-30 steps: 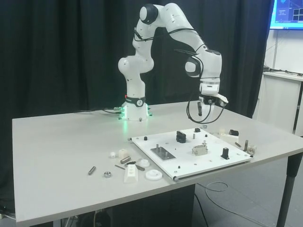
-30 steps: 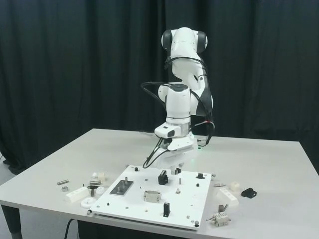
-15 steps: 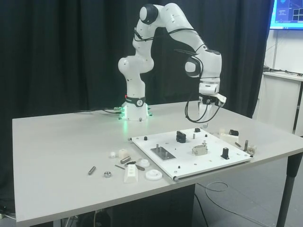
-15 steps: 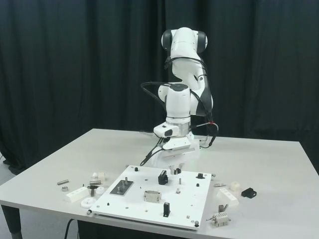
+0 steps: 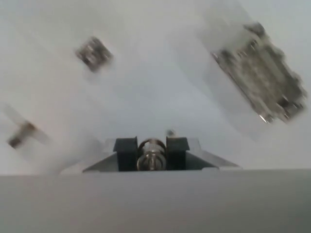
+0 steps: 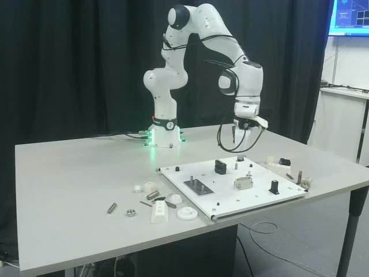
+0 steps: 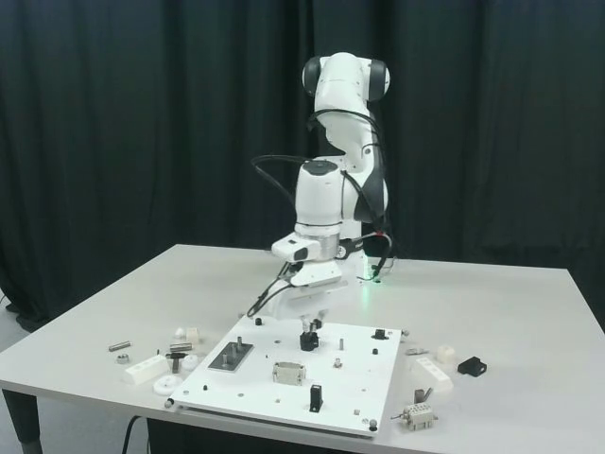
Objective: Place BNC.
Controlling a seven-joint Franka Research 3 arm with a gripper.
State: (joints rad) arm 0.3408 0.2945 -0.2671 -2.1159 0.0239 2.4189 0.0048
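**A:** Where's the BNC connector (image 5: pixel 152 154)?

**B:** In the end effector (image 5: pixel 151 154). Wrist view shows a small round metal barrel sitting between the two black fingertips (image 5: pixel 125 151), pads tight on either side — narrow gap, clamped on the part. Nothing else touches it.

**A:** Position over the desk (image 6: pixel 69 167)?

**B:** In the air, above the far half of the white assembly board (image 6: pixel 230 184), near the black block (image 6: pixel 220 167). In the second room view the end effector (image 7: pixel 312 317) hangs just over that same block (image 7: pixel 307 339). Not seated anywhere yet.

**A:** How will it handle?

**B:** My read: light, rigid metal, smooth and round — so it can roll or tilt in flat pads if the grip is off-centre. Not fragile as a body, but I'd guess the centre pin and bayonet lugs won't like a skewed push. Best hold is across the barrel, as now, axis kept vertical.

**A:** Anything nearby to watch?

**B:** Wrist view has a multi-pin metal connector (image 5: pixel 261 80) on the board below, off to one side, and a small metal stud (image 5: pixel 92 52) well apart from it. Neither is under the barrel. Can't pick out the target socket from these views.

**A:** Cable?

**B:** The arm's black cable (image 6: pixel 228 138) loops beside the wrist, clear of the board.
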